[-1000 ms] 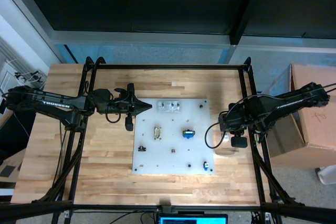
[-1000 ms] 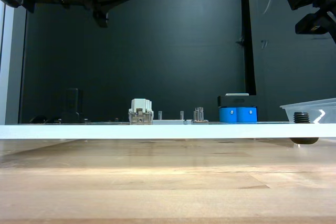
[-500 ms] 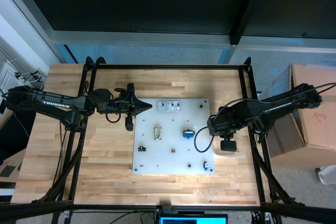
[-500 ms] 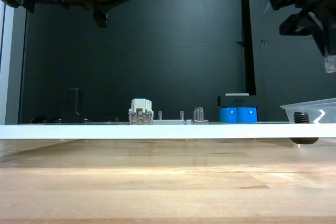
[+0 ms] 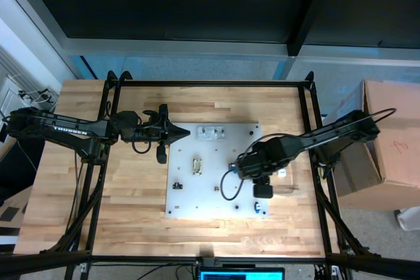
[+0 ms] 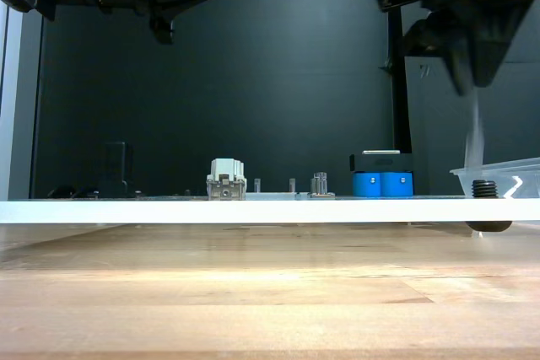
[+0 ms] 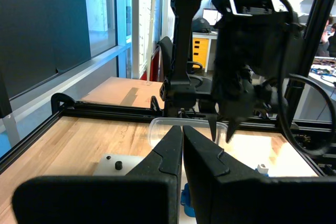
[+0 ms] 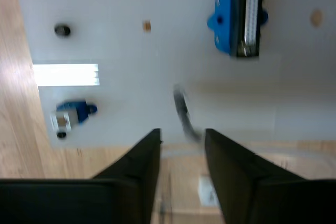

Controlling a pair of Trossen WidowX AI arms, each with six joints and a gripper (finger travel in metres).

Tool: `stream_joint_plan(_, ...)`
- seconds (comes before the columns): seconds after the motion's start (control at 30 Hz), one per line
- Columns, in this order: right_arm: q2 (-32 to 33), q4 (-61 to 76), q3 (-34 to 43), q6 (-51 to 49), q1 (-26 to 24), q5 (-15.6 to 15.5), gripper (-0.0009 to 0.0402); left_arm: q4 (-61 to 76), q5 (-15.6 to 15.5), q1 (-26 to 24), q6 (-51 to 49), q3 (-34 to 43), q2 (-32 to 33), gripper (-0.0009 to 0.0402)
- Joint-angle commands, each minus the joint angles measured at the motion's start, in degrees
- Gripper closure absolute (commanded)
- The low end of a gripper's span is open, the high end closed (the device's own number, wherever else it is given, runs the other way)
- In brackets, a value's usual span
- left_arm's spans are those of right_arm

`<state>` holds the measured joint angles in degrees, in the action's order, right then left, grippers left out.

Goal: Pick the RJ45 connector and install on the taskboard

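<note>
- A small, clear plastic RJ45 connector (image 6: 474, 137) shows only as a pale, see-through smear, longer than it is wide, hanging from the tips of the right pincer (image 8: 181, 131)
- It is held in the air, above the flat white task board (image 5: 197, 195) and touching nothing on it; its finer shape cannot be made out
- The right pincer points down over the board's right part, its two black fingers (image 8: 131, 177) clamped on the connector with a narrow gap between them
- Beneath it in the right wrist view lie a blue block-shaped fitting (image 8: 226, 17) and the board's edge
- The left pincer (image 5: 185, 134) hovers high at the board's far left corner, lying level, its fingers pressed together on nothing
- The board lies on a pale wooden surface (image 5: 131, 188); a clear plastic tray (image 6: 506, 168) sits just beside the board's right edge
- Change: a second ago the right pincer hung over the tray, off the board; half a second ago it was nearer the board's right edge, the connector a small clear shape at its tip; now it is over the board, the connector carried leftward with it
- The left arm has not moved
</note>
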<state>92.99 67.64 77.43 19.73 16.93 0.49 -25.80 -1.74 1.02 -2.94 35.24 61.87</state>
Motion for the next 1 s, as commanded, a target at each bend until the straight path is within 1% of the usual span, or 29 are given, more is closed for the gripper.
stream_joint_plan(0.03, 4.1, -0.3, 3.8, 0.6, 0.1, 0.0, 0.0204, 0.0, 0.0, 0.0, 0.0, 0.0, 0.0, 0.0393)
stream_joint_plan(0.13, 8.0, -0.3, 7.8, 0.9, 0.1, 0.1, 0.0171, 0.0, 0.0, 0.0, 0.0, 0.0, 0.0, 0.0393)
stream_joint_plan(0.23, 11.7, -0.8, 12.0, 1.0, 0.1, 0.2, 0.0156, 0.0, 0.0, 0.0, 0.0, 0.0, 0.0, 0.0393)
stream_joint_plan(0.33, 15.2, -1.2, 16.2, 0.9, 0.1, 0.2, 0.0156, 0.0, 0.0, 0.0, 0.0, 0.0, 0.0, 0.0393)
stream_joint_plan(0.53, 20.9, -1.5, 22.8, 0.9, 0.1, 0.4, 0.0172, 0.0, 0.0, 0.0, 0.0, 0.0, 0.0, 0.0393)
stream_joint_plan(0.67, 22.0, -2.4, 24.7, 0.8, 0.1, 0.5, 0.018, 0.0, 0.0, 0.0, 0.0, 0.0, 0.0, 0.0393)
stream_joint_plan(1.0, 22.0, -3.7, 24.1, 0.9, 0.1, 0.6, 0.0193, 0.0, 0.0, 0.0, 0.0, 0.0, 0.0, 0.0393)
